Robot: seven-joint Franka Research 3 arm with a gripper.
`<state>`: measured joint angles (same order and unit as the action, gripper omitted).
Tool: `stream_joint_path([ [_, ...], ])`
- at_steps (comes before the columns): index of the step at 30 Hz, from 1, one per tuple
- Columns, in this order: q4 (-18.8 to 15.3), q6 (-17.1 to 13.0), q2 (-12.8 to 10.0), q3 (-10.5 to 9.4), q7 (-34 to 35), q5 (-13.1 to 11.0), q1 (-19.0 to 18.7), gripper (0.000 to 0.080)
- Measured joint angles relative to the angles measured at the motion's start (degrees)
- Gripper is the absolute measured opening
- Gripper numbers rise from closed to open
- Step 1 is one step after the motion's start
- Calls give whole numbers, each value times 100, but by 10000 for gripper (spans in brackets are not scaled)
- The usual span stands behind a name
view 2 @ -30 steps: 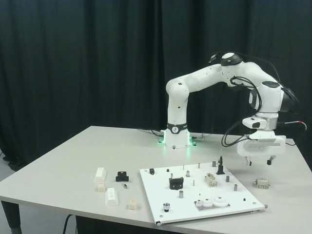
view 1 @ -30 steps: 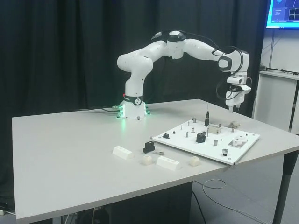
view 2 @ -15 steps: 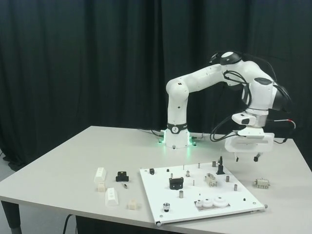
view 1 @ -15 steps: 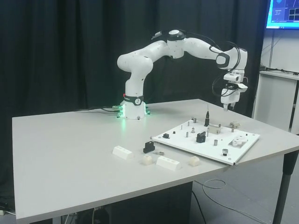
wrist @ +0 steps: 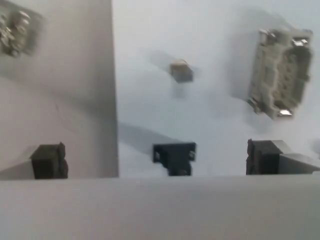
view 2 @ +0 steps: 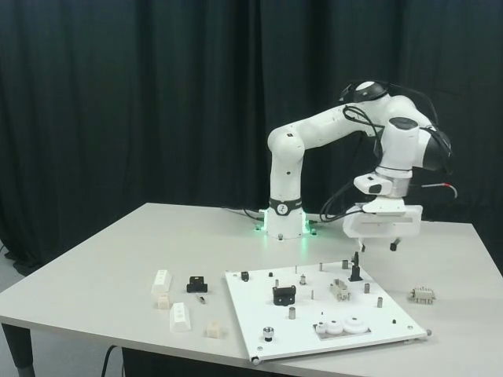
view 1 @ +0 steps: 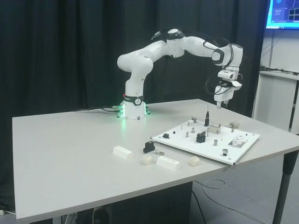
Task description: Remove USB.
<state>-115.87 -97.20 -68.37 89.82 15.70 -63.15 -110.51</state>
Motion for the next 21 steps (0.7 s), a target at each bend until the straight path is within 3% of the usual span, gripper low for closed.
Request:
stream_joint_path([
  [8,-258,126,1,120,-330,88,-44,800],
  [21,-733,190,1,138,-573,71,-259,800],
])
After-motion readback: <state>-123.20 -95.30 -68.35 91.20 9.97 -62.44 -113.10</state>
